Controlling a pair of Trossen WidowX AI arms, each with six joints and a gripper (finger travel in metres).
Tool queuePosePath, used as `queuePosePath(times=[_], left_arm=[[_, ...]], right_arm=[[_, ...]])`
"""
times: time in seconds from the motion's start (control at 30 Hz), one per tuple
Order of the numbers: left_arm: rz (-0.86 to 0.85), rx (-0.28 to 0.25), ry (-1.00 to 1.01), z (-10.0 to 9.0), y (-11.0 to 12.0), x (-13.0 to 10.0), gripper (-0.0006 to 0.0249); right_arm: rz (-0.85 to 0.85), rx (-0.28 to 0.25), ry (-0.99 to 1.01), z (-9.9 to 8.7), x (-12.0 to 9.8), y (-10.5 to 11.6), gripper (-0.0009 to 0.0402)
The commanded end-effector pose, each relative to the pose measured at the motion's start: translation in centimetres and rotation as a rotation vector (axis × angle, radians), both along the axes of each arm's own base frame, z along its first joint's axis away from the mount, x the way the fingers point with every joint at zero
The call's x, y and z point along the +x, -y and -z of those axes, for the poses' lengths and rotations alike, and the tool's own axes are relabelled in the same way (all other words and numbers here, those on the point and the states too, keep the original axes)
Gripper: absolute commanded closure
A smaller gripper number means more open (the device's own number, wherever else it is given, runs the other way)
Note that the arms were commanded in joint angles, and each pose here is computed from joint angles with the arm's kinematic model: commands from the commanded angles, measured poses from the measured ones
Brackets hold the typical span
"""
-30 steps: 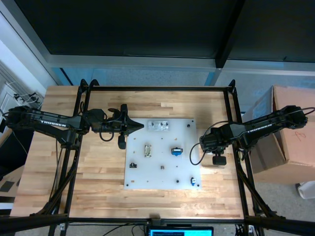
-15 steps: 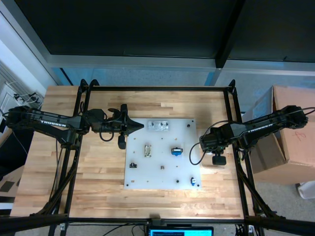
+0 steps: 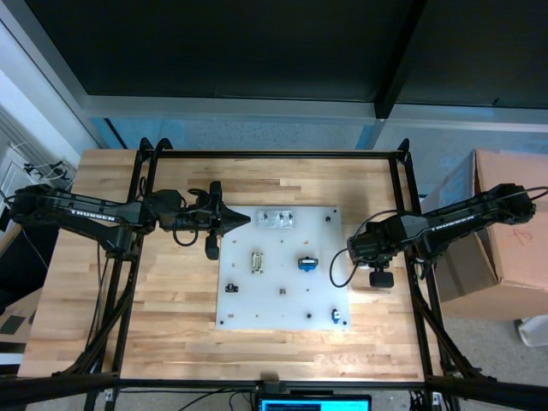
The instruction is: Pick the RJ45 connector and install on the taskboard
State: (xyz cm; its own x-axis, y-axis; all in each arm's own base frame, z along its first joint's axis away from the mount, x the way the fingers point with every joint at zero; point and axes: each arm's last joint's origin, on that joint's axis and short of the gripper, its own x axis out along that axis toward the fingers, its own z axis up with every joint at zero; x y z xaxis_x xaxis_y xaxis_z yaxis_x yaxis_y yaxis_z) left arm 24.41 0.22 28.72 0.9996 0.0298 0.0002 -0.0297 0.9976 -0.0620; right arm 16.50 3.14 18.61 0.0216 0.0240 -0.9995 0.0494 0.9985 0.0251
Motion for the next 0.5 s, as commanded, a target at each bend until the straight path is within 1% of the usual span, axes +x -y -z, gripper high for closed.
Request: queuePosePath(times=[0.03, 0.3, 0.5], left_arm=[[0.0, 0.0, 0.0, 0.0, -0.01, 0.0, 0.0242], [0.0, 0.0, 0.0, 0.0, 0.0, 0.0, 0.0242], [0.001, 0.0, 0.0, 0.0, 0.0, 0.0, 0.0242]], right_arm=[[0.0, 0.0, -0.007, 0.22, -0.08, 0.0, 0.0381], [0.003, -0.005, -0.023, 0.53, 0.08, -0.03, 0.0311], [0.018, 0.002, 0.009, 0.02, -0.2, 0.01, 0.026]])
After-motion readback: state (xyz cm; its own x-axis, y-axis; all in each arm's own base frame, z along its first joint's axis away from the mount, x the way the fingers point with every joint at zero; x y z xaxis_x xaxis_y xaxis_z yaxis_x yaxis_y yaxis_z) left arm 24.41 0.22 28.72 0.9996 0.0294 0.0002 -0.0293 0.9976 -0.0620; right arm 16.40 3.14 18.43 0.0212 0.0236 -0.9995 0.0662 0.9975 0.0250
